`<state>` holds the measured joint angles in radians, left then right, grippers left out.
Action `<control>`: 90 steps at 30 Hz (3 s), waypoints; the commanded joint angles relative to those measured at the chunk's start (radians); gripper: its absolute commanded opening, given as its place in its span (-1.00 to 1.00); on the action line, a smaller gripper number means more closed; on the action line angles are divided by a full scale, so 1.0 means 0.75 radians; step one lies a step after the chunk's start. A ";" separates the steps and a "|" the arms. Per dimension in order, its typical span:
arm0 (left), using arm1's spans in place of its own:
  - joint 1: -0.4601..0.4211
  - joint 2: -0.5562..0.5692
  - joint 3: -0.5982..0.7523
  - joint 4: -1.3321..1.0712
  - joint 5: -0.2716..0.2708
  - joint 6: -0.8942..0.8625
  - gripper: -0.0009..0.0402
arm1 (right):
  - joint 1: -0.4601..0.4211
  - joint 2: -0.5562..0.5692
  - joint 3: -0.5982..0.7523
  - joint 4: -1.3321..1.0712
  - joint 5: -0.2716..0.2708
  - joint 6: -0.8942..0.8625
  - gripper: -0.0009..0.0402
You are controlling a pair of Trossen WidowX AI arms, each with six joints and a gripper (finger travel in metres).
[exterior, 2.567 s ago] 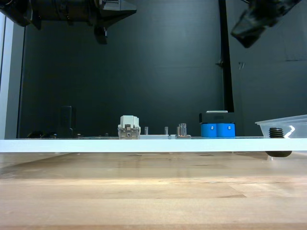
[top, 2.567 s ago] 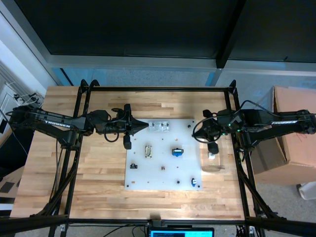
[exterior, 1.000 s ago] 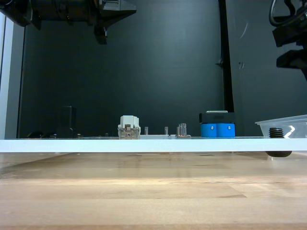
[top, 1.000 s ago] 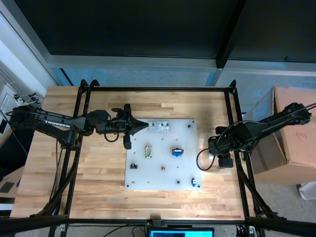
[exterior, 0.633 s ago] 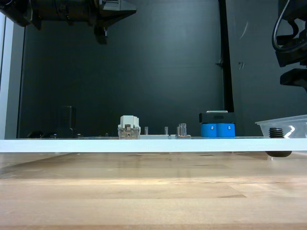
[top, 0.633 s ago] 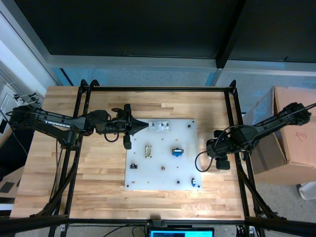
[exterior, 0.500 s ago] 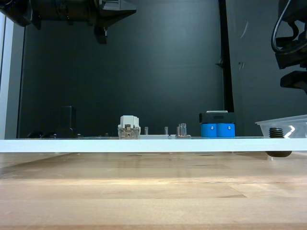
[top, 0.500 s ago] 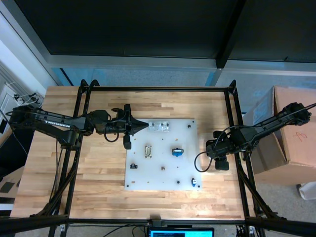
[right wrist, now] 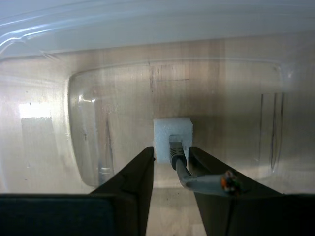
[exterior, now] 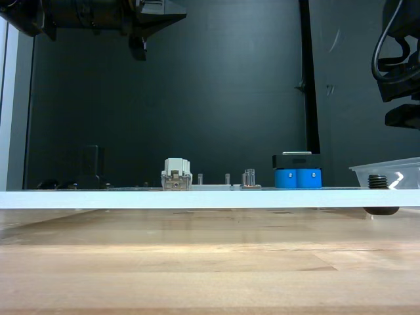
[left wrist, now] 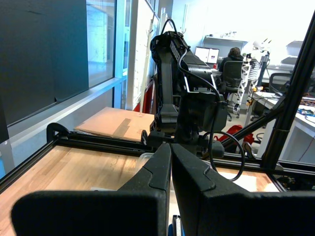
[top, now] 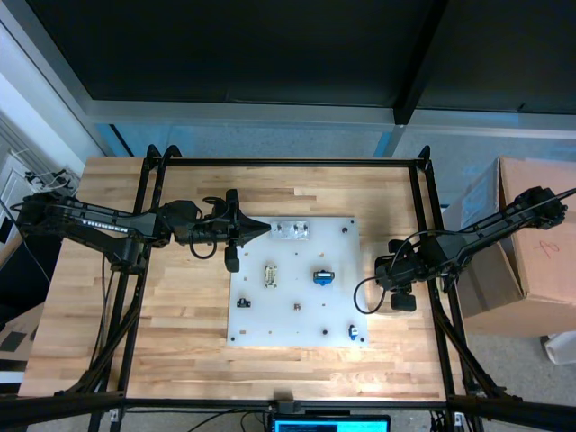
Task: Pick the RJ45 connector and install on the taskboard
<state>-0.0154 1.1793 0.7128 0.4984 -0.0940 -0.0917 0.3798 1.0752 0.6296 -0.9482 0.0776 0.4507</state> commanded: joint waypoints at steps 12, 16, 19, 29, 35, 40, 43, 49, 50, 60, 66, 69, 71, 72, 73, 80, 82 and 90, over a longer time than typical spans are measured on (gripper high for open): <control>0.001 0.001 0.000 0.001 0.001 0.000 -0.96 | 0.001 0.000 -0.001 -0.016 0.009 0.017 -0.95; 0.001 0.001 0.000 0.001 0.001 0.000 -0.96 | 0.001 0.000 -0.001 -0.021 0.004 0.017 -0.95; 0.001 0.001 0.000 0.001 0.001 0.000 -0.96 | 0.001 0.000 0.015 -0.045 0.005 0.015 -0.96; 0.001 0.001 0.000 0.001 0.000 0.000 -0.96 | 0.001 -0.003 0.125 -0.145 0.004 -0.017 -0.96; 0.001 0.001 0.000 0.001 0.001 0.000 -0.96 | 0.001 -0.003 0.212 -0.265 -0.002 -0.029 -0.96; 0.001 0.001 0.000 0.001 0.001 0.000 -0.96 | 0.001 -0.003 0.287 -0.352 -0.004 -0.030 -0.96; 0.001 0.001 0.000 0.001 0.001 0.000 -0.96 | 0.001 -0.003 0.324 -0.372 -0.004 -0.054 -0.96; 0.001 0.001 0.000 0.001 0.001 0.000 -0.96 | 0.001 -0.003 0.365 -0.372 -0.004 -0.079 -0.96; 0.001 0.001 0.000 0.001 0.001 0.000 -0.96 | 0.001 -0.003 0.368 -0.372 -0.004 -0.079 -0.96; 0.001 0.001 0.000 0.001 0.001 0.000 -0.96 | 0.003 0.031 0.372 -0.367 -0.037 -0.064 -0.94; 0.001 0.001 0.000 0.001 0.001 0.000 -0.96 | 0.006 0.120 0.410 -0.320 -0.033 -0.021 -0.67; 0.001 0.001 0.000 0.000 0.001 0.000 -0.96 | 0.007 0.199 0.486 -0.314 -0.023 -0.018 -0.61; 0.000 0.001 0.000 0.000 0.001 0.000 -0.96 | 0.008 0.253 0.541 -0.311 -0.023 -0.019 -0.56; 0.001 0.001 0.000 0.001 0.001 0.000 -0.96 | 0.009 0.283 0.568 -0.308 -0.024 -0.024 -0.53; 0.001 0.001 0.000 0.001 0.001 0.000 -0.96 | 0.009 0.311 0.595 -0.303 -0.023 -0.028 -0.48; 0.001 0.001 0.000 0.001 0.000 0.000 -0.96 | 0.011 0.484 0.761 -0.281 -0.022 -0.023 -0.04; 0.001 0.001 0.000 0.001 0.001 0.000 -0.96 | 0.011 0.521 0.789 -0.261 -0.018 -0.016 0.04; 0.001 0.001 0.000 0.001 0.001 0.000 -0.96 | 0.014 0.657 0.886 -0.204 -0.020 -0.013 0.11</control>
<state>-0.0154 1.1793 0.7128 0.4984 -0.0940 -0.0921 0.3901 1.5539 1.2858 -1.1076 0.0635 0.4400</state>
